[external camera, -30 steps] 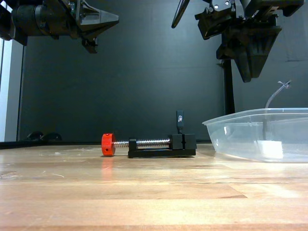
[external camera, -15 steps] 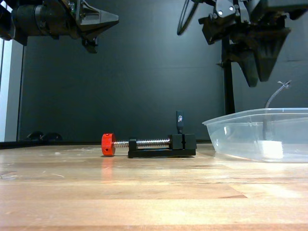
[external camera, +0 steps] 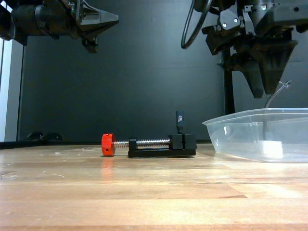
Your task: Pick the USB-C connector and install on taskboard
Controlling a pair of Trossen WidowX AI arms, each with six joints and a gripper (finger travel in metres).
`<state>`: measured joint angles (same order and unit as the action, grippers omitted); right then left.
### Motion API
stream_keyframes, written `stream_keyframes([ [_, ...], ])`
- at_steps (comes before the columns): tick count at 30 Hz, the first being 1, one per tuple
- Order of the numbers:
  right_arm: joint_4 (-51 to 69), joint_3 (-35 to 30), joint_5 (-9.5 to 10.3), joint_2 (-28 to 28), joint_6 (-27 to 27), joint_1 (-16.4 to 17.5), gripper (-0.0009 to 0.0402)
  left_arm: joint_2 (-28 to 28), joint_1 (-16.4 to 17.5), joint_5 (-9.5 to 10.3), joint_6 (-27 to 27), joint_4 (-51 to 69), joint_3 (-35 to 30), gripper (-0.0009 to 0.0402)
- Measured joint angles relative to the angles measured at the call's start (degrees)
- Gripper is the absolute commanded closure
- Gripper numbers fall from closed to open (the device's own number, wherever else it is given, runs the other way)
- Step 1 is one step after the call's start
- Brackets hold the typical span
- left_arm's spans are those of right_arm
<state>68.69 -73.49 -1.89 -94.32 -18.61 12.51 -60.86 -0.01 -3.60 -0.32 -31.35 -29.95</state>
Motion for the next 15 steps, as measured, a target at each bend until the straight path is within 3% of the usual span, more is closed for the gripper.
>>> stream_keyframes([
  [15, -3.45, 1.07, 0.57, -4.24, 0.96, 0.26, 0.0219, 0.02, 0.00, 0.00, 0.02, 0.00, 0.00, 0.0393],
])
